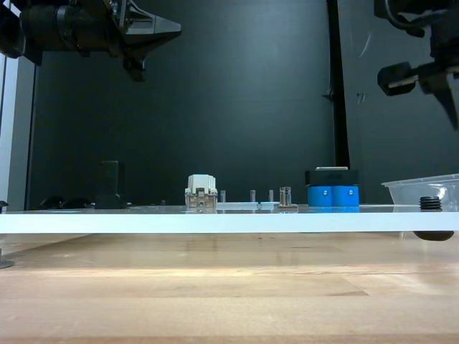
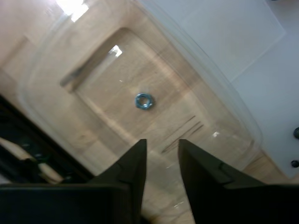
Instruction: Pick the M12 nut and place it on its threads and fasten
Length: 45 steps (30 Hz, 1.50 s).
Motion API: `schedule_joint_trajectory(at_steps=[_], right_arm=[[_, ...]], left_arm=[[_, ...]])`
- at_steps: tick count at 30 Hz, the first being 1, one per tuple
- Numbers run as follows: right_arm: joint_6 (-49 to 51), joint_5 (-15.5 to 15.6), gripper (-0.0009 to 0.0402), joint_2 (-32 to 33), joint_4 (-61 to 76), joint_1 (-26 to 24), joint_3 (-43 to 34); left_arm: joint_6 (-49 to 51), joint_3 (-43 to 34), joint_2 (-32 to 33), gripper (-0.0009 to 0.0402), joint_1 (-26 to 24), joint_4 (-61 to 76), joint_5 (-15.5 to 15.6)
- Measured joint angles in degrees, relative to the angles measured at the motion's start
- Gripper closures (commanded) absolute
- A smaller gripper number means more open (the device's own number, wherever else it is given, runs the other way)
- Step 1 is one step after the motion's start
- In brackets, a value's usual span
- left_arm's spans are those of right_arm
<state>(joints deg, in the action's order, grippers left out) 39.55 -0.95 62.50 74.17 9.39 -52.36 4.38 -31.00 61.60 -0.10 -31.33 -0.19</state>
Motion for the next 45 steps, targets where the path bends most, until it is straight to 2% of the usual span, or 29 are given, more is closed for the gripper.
schedule_joint_trajectory(at_steps=[4, 9, 21, 25, 45], right_arm=[[0.0, -1.0, 0.0222, 0.0, -4.0, 3.6, 3.8], [-0.2, -1.0, 0.0204, 0.7, -9.7, 6.7, 8.7], [1.4, -1.5, 0.0219, 4.2, -19.4, 8.0, 17.7], [2.8, -2.6, 0.0227, 5.0, -21.8, 8.0, 18.8], [3.4, -2.5, 0.0229, 6.7, -26.7, 7.9, 22.0]], left_arm=[[0.0, 0.0, 0.0, 0.0393, 0.0, 0.0, 0.0], [0.0, 0.0, 0.0, 0.0393, 0.0, 0.0, 0.0], [0.0, 0.0, 0.0, 0.0393, 0.0, 0.0, 0.0], [0.0, 0.0, 0.0, 0.0393, 0.0, 0.0, 0.0], [0.0, 0.0, 0.0, 0.0393, 0.0, 0.0, 0.0]])
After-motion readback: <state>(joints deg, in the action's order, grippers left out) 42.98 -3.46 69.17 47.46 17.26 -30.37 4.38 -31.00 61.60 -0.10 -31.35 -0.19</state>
